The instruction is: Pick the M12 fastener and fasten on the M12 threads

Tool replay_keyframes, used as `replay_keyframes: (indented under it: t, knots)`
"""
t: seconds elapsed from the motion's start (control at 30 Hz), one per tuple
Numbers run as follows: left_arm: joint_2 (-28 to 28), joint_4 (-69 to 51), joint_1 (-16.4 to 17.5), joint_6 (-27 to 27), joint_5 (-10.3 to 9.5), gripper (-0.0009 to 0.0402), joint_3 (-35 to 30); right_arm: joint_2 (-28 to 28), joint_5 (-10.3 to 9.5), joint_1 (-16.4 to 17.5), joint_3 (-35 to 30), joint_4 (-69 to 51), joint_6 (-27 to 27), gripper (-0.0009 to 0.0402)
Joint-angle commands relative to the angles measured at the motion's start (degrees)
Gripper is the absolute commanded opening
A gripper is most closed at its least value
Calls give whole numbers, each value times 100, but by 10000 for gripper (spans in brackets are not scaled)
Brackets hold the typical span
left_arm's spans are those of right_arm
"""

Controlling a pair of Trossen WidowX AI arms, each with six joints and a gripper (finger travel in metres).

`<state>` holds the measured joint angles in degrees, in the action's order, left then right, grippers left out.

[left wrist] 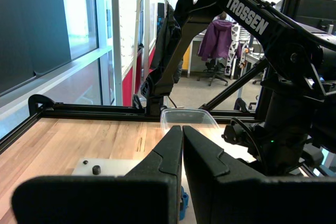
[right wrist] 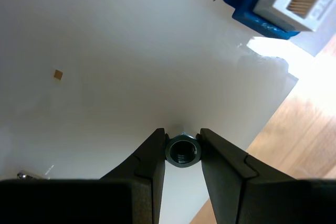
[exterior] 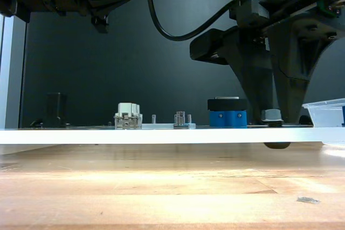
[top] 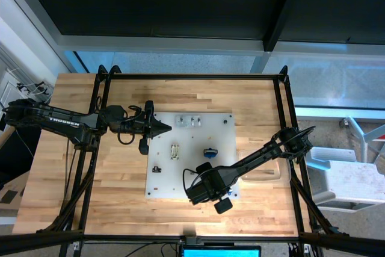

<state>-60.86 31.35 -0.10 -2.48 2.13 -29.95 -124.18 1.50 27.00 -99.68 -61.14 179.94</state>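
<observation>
The right claw (right wrist: 182, 139) is gripping the M12 fastener (right wrist: 182, 151), pinching the small nut between its two fingertips with the threaded bore facing the wrist camera. In the high view this claw is pointing down over the white board (top: 165, 182) near its 6 o'clock edge, with a blue fitting (top: 209, 153) at the claw's 12 o'clock. In the low view the nut is sitting at about board level; whether it is on its stud cannot be told. The left claw (left wrist: 182, 132) is hanging closed and empty, high over the board's 10 o'clock edge, well apart from the nut.
</observation>
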Motion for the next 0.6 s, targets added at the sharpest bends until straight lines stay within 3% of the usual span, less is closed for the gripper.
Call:
replay_keyframes:
  t: [0.03,0.6]
  knots:
    - [0,0,2,0,0,0,0,0,0,0,-9,57,2,18]
    - [0,0,2,0,0,0,0,0,44,0,-9,-11,4,18]
